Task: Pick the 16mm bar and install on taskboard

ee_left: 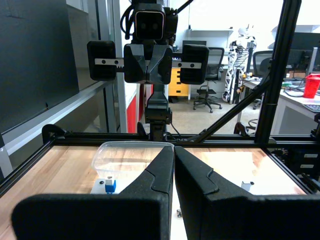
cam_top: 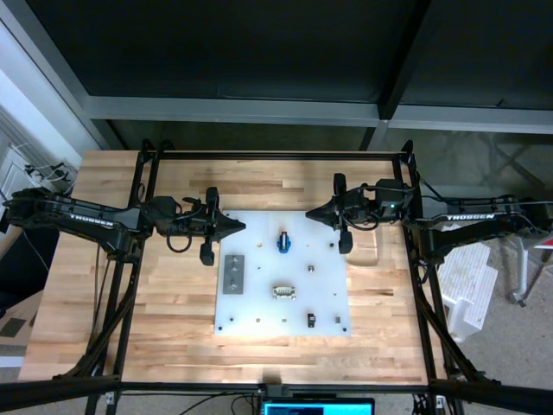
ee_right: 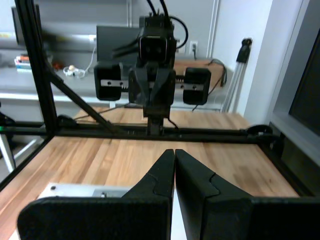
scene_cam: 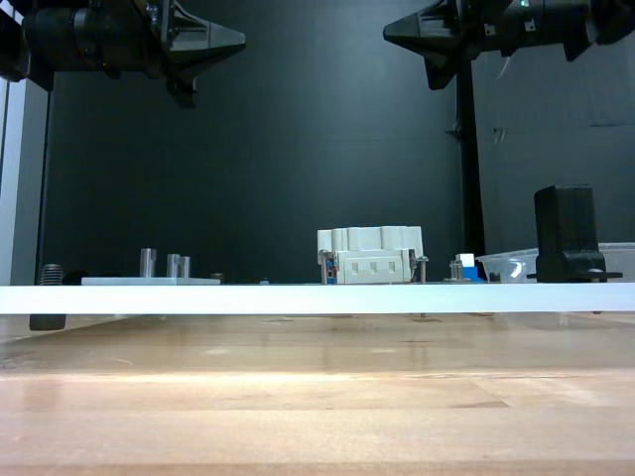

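High view: the large flat white rectangular taskboard lies in the middle of the light, grained wooden tabletop. On it sit a grey metal block, a blue knob, a cream ribbed connector and a small black connector. The matte black left gripper hangs over the board's far left corner and the right gripper over its far edge, their pointed tips facing each other. The 16mm bar cannot be made out.

Low view: the board shows as a thin white slab, with both grippers well above it.

Left wrist view: the left gripper's wedge-shaped fingers are pressed together, empty. A clear plastic tub stands beyond them.

Right wrist view: the right gripper's fingers are likewise closed on nothing.
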